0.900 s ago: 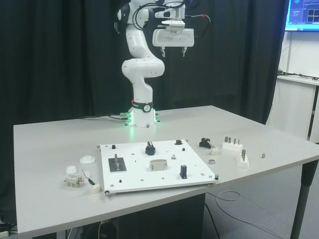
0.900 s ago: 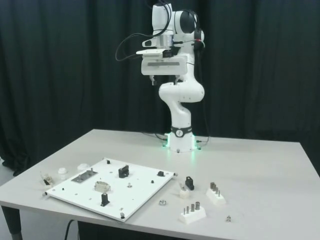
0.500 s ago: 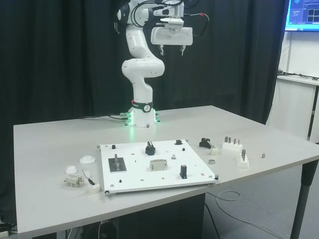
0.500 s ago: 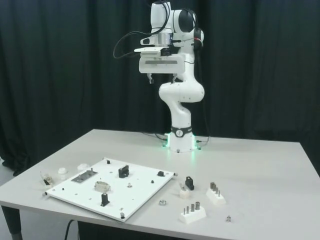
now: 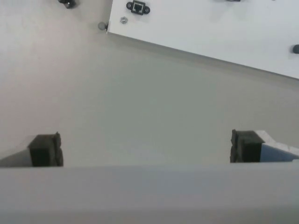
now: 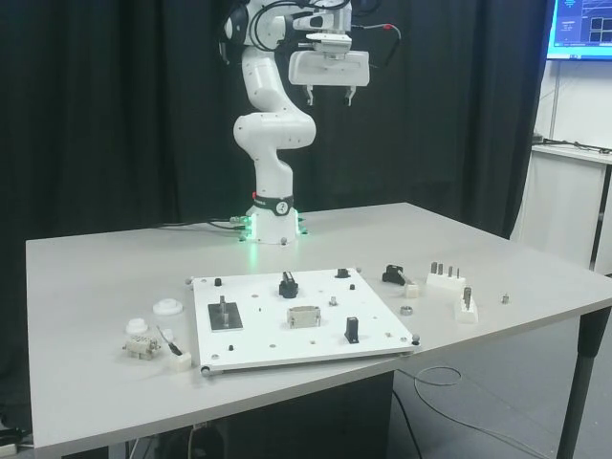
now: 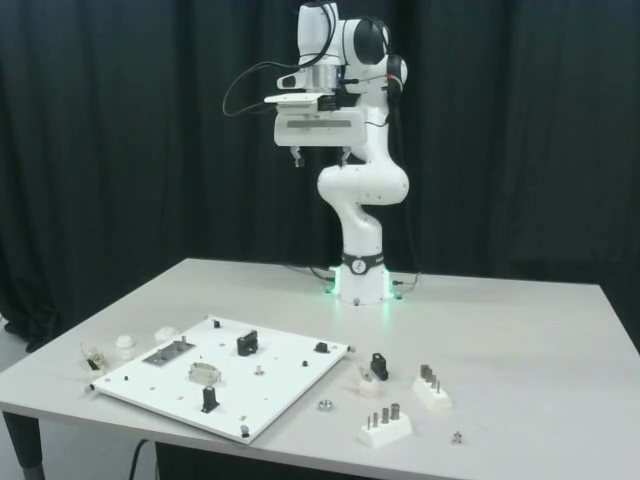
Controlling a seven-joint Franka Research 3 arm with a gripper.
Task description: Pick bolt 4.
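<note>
- The first room view stands off the front of the grey table (image 6: 96,277), facing the arm (image 6: 268,124) from a distance
- The second room view looks from another side, equally far back
- Both share the white board (image 7: 280,385) and the arm
- The wrist view looks down from high up onto bare tabletop and the board's edge (image 5: 196,46)

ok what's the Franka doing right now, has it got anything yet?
Nothing yet. The gripper hangs high above the grey table, near the arm's base, fingers open and nothing between them. The wrist view shows only bare table and an edge of the white board. The bolts stand in two small white holders beside the board, far from the gripper; I can't tell which is bolt 4. The pick has not begun.
</note>
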